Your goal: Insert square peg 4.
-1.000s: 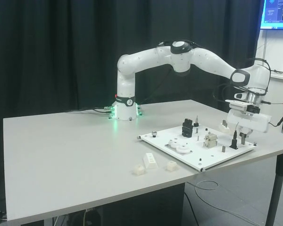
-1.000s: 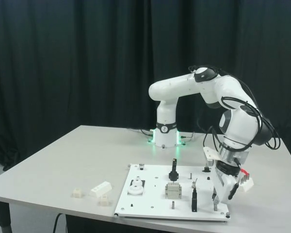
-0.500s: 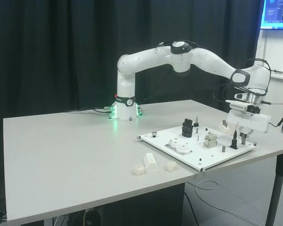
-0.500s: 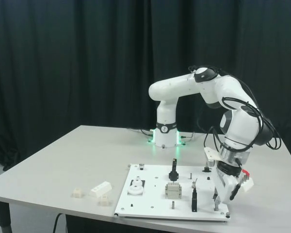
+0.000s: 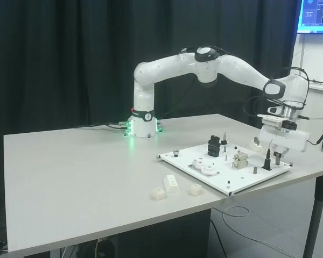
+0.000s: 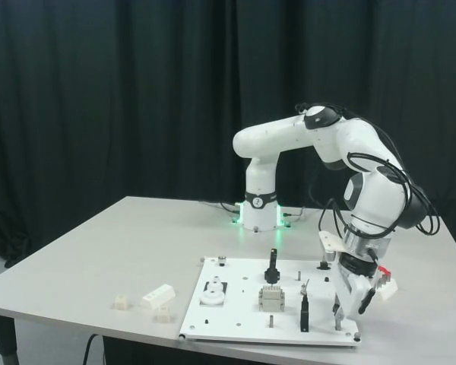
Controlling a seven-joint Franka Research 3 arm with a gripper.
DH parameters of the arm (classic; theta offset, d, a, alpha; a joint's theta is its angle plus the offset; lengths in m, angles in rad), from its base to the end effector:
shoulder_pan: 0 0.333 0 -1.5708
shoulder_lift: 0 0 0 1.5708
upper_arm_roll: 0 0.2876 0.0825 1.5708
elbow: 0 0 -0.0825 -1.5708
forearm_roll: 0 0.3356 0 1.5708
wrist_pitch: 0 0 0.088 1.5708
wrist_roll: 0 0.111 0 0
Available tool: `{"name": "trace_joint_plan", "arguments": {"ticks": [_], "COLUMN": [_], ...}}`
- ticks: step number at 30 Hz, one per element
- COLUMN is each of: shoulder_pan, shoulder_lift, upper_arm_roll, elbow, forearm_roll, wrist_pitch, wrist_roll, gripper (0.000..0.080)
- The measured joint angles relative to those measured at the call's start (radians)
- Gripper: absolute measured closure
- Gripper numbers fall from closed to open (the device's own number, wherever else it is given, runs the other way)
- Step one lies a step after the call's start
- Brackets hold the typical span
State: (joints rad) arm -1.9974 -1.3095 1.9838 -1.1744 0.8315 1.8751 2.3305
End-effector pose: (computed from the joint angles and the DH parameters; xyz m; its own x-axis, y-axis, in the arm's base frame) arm 0.6085 0.3134 0.2177 -0.5633 -0.8004 0.2050 -0.8223 0.5189 -0.2335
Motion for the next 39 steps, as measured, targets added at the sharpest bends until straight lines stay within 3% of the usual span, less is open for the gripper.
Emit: {"name": "trace_joint_plan", "arguments": {"ticks": [19, 39], "shoulder_pan": [-0.008, -0.004], "shoulder_lift": [-0.003, 0.002], "upper_arm_roll": [0.001, 0.006], "elbow": [0.001, 0.023], "forearm_roll": [-0.001, 0.029], "wrist_pitch": [0.0, -0.003], "wrist_roll": [0.0, 0.012], "gripper": [0.065, 0.065]}}
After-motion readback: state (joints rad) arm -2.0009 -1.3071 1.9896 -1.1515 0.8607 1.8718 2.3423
